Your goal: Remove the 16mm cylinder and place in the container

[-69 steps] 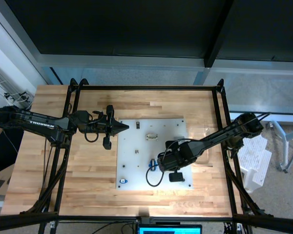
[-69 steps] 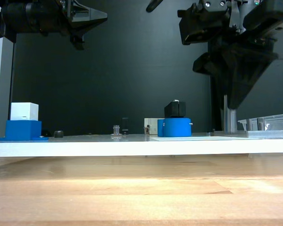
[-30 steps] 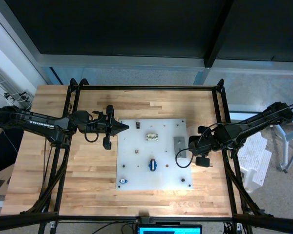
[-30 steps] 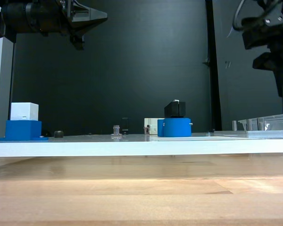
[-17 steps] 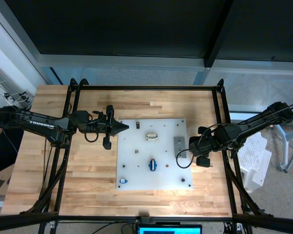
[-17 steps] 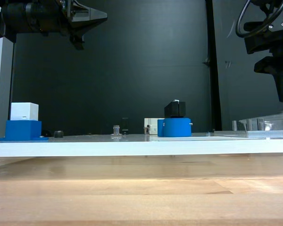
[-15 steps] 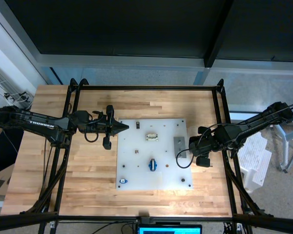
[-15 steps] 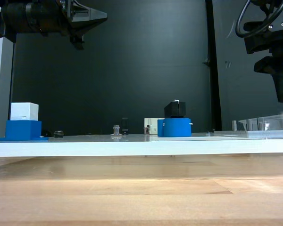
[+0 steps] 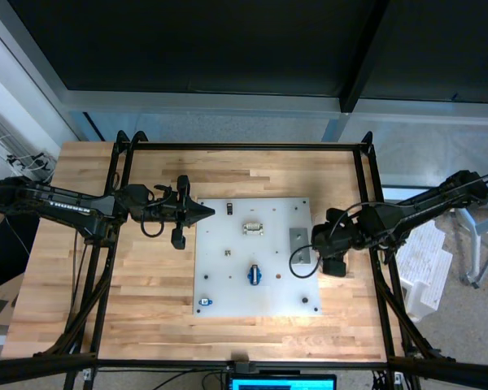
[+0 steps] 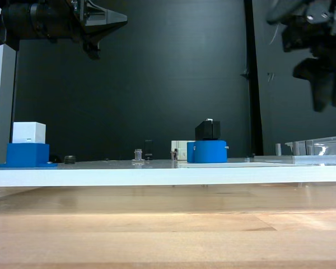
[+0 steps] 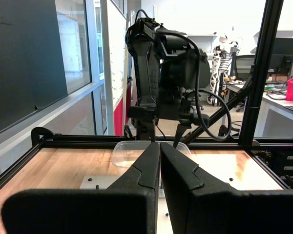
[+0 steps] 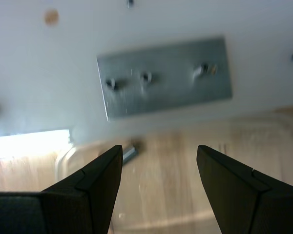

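Right arm: my right tool, spread wide and empty, hangs over the container. The 16mm cylinder lies inside, near a corner. Risk: a low swing could clip the rim and jolt the cylinder out. Left arm: my left tool, pinched closed, hangs parked beside the board.

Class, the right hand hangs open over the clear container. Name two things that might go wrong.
The 16mm cylinder lies in the container, near a corner; a nudge may roll it. The open right hand hangs over the container beside the metal block; a low retreat might clip either. The left hand, shut, is parked over the board's left edge.
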Action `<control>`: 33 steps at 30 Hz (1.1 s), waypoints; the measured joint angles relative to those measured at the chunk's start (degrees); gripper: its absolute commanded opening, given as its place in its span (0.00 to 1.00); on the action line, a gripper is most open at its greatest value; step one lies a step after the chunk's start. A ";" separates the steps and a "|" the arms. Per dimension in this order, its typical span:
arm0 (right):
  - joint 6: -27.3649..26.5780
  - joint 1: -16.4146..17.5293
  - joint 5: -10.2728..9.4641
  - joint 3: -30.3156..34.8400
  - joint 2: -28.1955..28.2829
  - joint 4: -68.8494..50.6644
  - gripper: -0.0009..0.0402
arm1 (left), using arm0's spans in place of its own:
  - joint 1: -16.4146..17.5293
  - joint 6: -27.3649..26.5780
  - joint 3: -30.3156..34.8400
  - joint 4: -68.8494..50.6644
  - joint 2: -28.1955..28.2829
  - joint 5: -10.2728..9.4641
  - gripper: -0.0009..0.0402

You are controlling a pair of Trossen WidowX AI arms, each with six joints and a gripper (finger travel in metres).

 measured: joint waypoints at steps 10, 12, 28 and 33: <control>-16.94 -10.29 -0.07 3.96 -0.24 20.33 0.41 | 0.00 0.00 0.00 0.00 -0.02 -0.02 0.02; -19.91 -11.34 -0.42 3.76 -0.24 26.38 0.38 | 0.00 0.00 -0.02 0.00 -0.02 -0.02 0.02; -24.52 -18.97 -10.64 -4.61 -0.24 70.14 0.19 | 0.00 0.00 0.00 0.02 -0.02 -0.02 0.02; -24.48 -19.67 -10.64 -8.37 -0.24 79.49 0.12 | 0.00 0.00 0.00 0.00 -0.02 -0.02 0.02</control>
